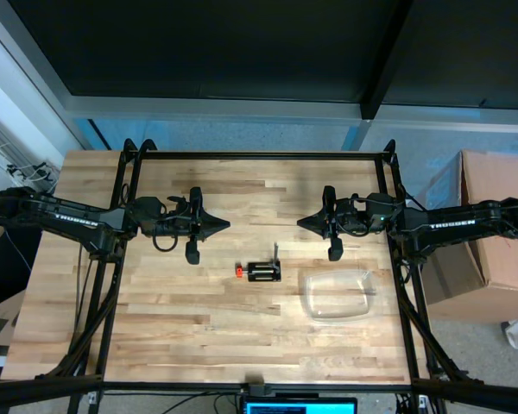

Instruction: Remove the USB-C connector from the USB-C receptacle and place in the container

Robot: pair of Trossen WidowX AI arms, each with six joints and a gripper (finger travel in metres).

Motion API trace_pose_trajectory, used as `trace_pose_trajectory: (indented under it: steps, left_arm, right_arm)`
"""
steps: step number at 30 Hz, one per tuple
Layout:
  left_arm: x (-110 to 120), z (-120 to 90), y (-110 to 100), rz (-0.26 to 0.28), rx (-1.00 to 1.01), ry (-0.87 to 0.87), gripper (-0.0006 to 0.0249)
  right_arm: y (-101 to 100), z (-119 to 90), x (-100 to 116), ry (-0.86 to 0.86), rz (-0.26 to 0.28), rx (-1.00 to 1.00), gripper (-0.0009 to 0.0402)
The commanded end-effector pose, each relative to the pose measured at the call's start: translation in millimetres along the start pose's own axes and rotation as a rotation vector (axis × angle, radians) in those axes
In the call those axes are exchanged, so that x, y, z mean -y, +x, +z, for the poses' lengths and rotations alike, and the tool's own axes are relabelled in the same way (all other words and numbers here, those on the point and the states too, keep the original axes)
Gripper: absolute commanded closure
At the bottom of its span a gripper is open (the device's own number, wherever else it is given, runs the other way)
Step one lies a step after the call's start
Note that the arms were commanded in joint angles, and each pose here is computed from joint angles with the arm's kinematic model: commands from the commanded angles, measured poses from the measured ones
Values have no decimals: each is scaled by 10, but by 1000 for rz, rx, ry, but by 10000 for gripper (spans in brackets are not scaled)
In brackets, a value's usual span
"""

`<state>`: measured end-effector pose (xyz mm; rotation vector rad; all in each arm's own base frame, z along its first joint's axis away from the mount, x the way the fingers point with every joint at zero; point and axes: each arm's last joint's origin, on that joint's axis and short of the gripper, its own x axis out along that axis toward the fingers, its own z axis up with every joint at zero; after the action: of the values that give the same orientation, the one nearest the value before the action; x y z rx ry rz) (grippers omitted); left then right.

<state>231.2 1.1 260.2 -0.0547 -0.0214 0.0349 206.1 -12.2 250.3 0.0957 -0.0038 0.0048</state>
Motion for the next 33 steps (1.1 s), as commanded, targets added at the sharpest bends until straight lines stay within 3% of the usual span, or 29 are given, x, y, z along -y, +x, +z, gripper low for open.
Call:
trace_pose_trajectory:
  steps: [1,12,22,33]
  left_arm:
    - [1,0,0,-1,0,0,243]
    - [1,0,0,-1,0,0,243]
    - [1,0,0,-1,0,0,243]
    - [0,0,0,0,0,0,243]
  right_arm:
    - [14,80,-18,-55,12,33,393]
    - [29,62,-25,-24,9,-21,393]
    - [89,246,-165,-45,-38,-346,394]
    - [288,461,-351,-63,-16,-683,393]
